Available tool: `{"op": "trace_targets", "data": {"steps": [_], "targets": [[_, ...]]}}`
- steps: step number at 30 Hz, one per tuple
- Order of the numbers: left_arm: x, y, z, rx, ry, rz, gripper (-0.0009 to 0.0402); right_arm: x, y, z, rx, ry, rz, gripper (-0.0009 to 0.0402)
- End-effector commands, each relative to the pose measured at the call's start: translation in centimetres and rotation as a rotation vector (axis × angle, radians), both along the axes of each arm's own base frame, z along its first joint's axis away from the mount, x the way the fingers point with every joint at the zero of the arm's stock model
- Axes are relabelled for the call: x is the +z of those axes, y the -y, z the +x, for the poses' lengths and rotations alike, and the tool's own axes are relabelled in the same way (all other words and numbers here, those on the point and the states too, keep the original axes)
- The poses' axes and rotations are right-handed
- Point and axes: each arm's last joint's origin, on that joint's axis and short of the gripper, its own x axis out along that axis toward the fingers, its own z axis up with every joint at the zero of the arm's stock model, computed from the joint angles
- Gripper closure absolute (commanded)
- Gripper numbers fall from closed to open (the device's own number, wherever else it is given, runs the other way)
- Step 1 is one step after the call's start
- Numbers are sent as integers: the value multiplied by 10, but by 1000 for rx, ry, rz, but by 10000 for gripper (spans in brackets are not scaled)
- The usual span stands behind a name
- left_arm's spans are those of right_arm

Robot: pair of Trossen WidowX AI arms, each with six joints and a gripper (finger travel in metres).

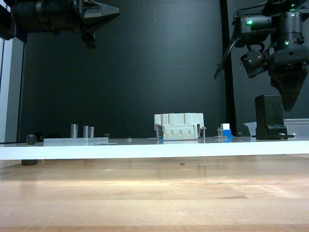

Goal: Pick the 16mm bar from the taskboard and place it in the container

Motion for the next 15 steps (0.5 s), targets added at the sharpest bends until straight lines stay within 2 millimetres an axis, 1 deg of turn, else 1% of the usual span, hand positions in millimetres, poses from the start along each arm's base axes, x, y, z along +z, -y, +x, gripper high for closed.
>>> {"op": "trace_targets", "data": {"steps": [1, 7, 15], "targets": [[0, 0, 0, 0, 1, 0, 393, 0, 0, 0, -7, 0, 2, 171], [0, 0, 0, 0, 1, 0, 393, 0, 0, 0, -9, -1, 3, 151], [0, 0, 0, 0, 1, 0, 393, 0, 0, 0, -8, -3, 7, 150]]}}
